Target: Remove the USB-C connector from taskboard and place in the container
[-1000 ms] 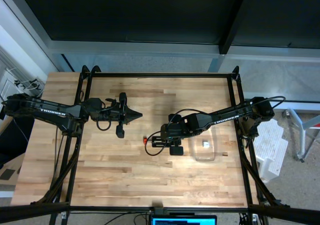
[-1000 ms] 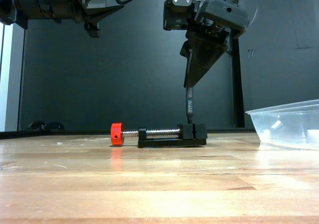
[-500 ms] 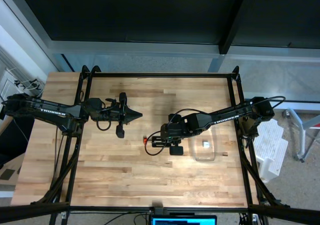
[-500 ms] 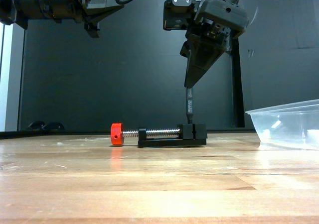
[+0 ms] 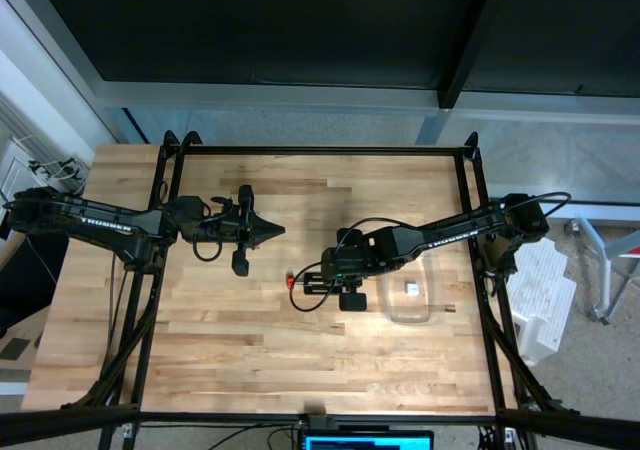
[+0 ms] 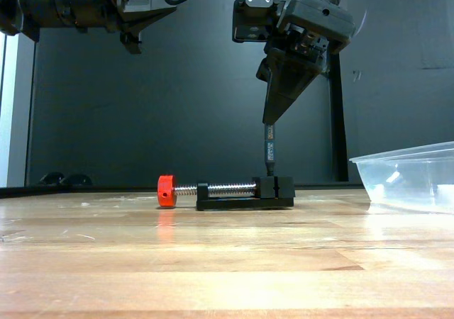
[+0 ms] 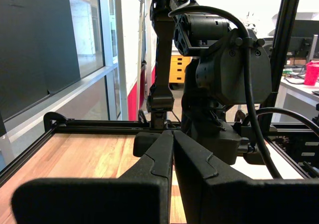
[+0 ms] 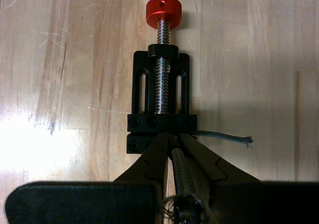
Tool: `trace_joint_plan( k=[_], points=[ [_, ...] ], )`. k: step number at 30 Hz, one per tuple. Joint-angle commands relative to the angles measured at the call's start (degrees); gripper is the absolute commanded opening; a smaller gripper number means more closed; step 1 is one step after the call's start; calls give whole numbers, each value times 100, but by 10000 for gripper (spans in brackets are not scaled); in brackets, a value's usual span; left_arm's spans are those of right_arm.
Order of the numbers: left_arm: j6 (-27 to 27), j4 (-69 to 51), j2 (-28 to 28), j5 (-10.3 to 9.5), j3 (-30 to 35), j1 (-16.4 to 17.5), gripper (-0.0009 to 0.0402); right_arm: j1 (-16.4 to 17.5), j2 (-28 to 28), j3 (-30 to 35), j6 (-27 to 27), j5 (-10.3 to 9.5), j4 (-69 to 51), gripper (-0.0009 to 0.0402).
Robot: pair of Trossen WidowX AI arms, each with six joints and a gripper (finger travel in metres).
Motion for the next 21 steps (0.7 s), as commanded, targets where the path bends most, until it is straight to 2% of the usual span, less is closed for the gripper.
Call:
trace_joint_plan(
  k=[1,8,21],
  points=[
    [0,0,0,2,0,0,0,-4,-15,2,-2,17,-4,0],
    [0,0,2,2,0,0,0,-15,-76,42,-20,17,-46,0],
    [0,-2,2,0,0,0,0,-39,-79,553,-164,20,-492,0]
  ],
)
